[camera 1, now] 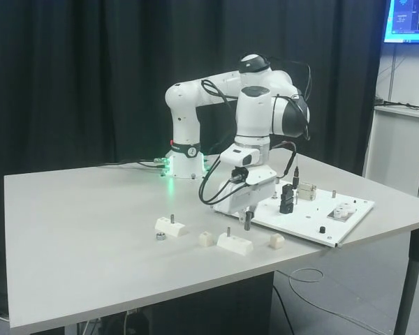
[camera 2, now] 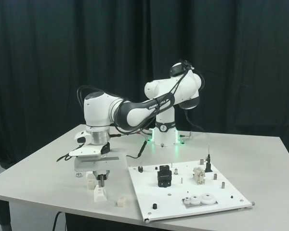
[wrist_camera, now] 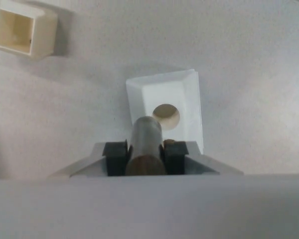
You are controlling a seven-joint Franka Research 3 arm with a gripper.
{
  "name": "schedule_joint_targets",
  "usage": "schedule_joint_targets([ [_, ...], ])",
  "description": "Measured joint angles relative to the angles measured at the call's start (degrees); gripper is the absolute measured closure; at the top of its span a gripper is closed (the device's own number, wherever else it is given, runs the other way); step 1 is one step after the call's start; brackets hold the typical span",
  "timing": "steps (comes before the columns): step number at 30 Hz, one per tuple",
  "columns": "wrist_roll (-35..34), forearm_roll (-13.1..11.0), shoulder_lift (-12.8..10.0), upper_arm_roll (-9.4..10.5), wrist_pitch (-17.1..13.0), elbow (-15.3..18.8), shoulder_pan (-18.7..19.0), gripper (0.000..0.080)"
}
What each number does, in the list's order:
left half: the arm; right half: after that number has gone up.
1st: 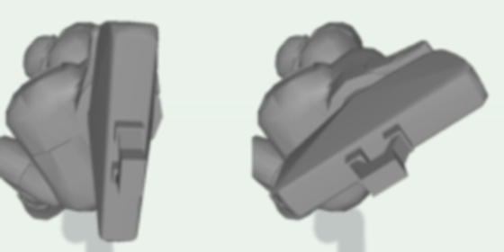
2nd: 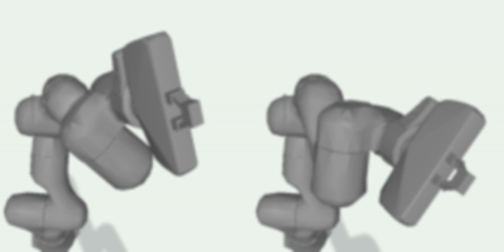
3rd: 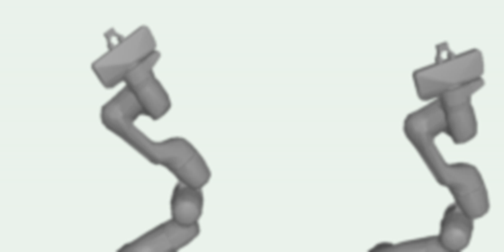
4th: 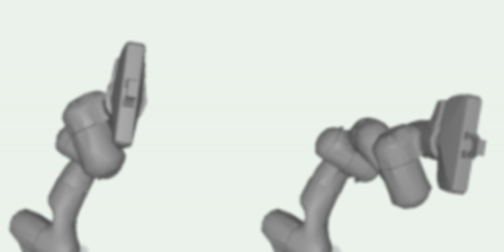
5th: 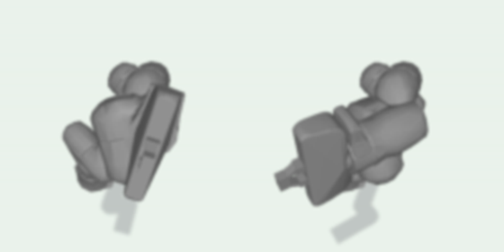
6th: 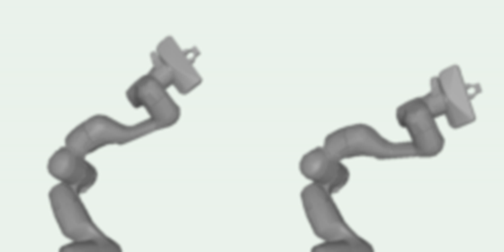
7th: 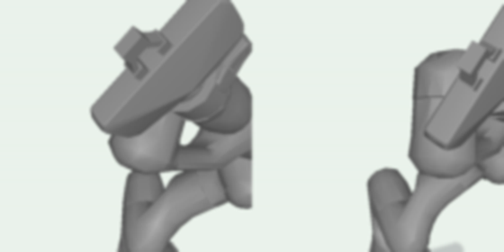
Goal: Insert round peg 4.
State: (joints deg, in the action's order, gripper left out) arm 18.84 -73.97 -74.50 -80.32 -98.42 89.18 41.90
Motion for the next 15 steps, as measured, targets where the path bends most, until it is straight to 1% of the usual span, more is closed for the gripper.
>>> schedule_joint_targets([
  [15,0.00,0.00,0.00,-0.32,-0.19,-0.01,0.57,0.0650],
])
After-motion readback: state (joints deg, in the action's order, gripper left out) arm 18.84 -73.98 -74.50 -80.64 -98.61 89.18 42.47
